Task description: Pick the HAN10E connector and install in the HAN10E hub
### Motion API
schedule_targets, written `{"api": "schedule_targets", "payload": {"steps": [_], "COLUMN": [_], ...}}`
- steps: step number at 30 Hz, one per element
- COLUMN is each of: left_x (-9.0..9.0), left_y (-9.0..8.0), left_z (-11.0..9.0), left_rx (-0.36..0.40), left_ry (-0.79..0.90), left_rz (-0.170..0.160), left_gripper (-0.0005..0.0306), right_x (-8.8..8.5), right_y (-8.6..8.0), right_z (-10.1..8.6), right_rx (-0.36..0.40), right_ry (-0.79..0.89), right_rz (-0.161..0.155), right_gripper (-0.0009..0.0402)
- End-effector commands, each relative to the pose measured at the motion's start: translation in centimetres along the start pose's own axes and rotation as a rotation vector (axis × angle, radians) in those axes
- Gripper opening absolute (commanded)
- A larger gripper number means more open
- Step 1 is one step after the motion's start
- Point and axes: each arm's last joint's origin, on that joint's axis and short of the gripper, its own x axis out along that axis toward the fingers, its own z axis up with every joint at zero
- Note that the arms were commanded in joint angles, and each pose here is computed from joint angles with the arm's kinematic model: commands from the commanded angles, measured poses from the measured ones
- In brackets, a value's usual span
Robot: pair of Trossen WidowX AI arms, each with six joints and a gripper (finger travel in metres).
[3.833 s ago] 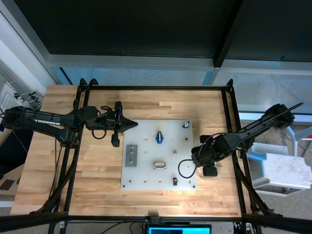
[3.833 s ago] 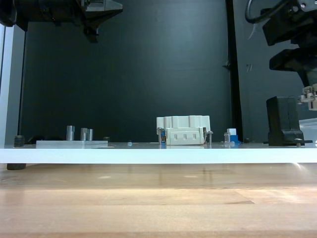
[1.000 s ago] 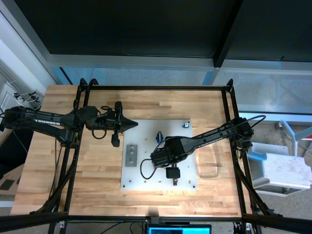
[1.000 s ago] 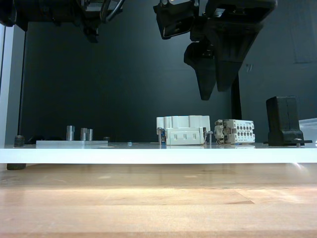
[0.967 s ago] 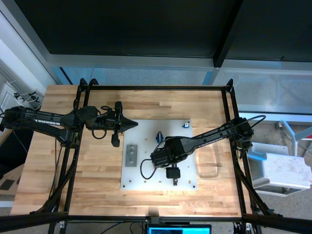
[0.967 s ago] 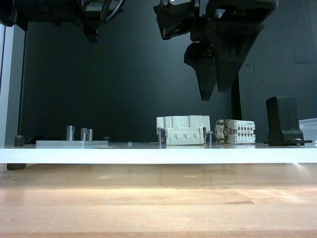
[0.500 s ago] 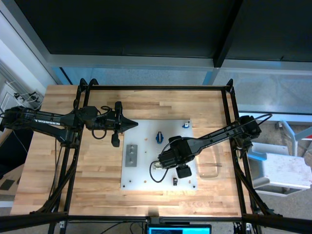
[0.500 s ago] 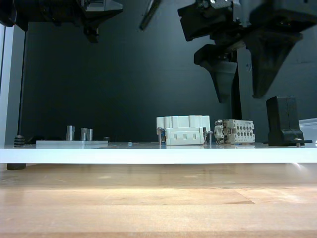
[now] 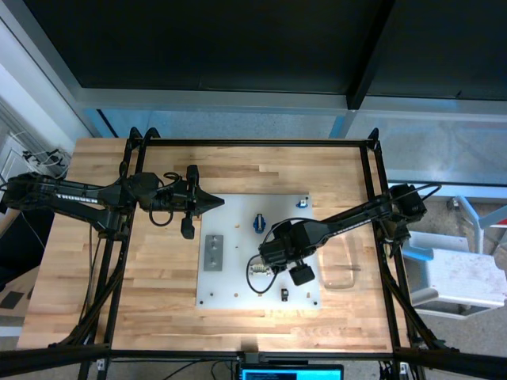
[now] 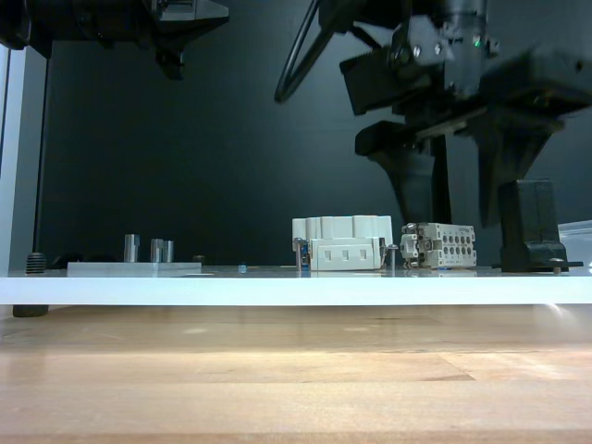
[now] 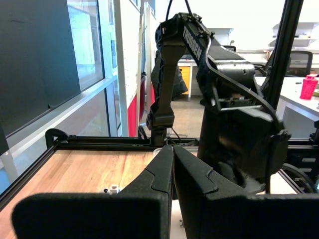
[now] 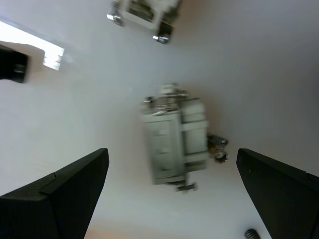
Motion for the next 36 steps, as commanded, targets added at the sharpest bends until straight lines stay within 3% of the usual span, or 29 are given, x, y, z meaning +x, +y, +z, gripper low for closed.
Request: {"api": "schedule_targets", "payload": {"steps": [1,10,14,28,36], "left_x": [0.0,0.0,0.0,0.0,0.0], "left_y": [0.0,0.0,0.0,0.0,0.0], "left_z": [0.0,0.0,0.0,0.0,0.0], "left_rx": [0.0,0.0,0.0,0.0,0.0], "left_ry": [0.0,0.0,0.0,0.0,0.0], "left_rz": [0.0,0.0,0.0,0.0,0.0], "left_gripper": [0.0,0.0,0.0,0.0,0.0], "right_x": [0.0,0.2,0.6,1.7,2.1], "right_y": [0.0,-0.2,-0.2,-0.4,-0.6], "right_z": [0.0,-0.1,-0.1,0.1,0.1], "right_rx": [-0.026,-0.05,-0.05,-0.068,-0.065], "right_ry": [-0.005,-0.007,-0.021,-0.021,-0.013], "right_rz": [0.0,0.009,0.039,0.047,0.054], "right_gripper": [0.0358,0.0316,0.0302,0.028,0.0245]}}
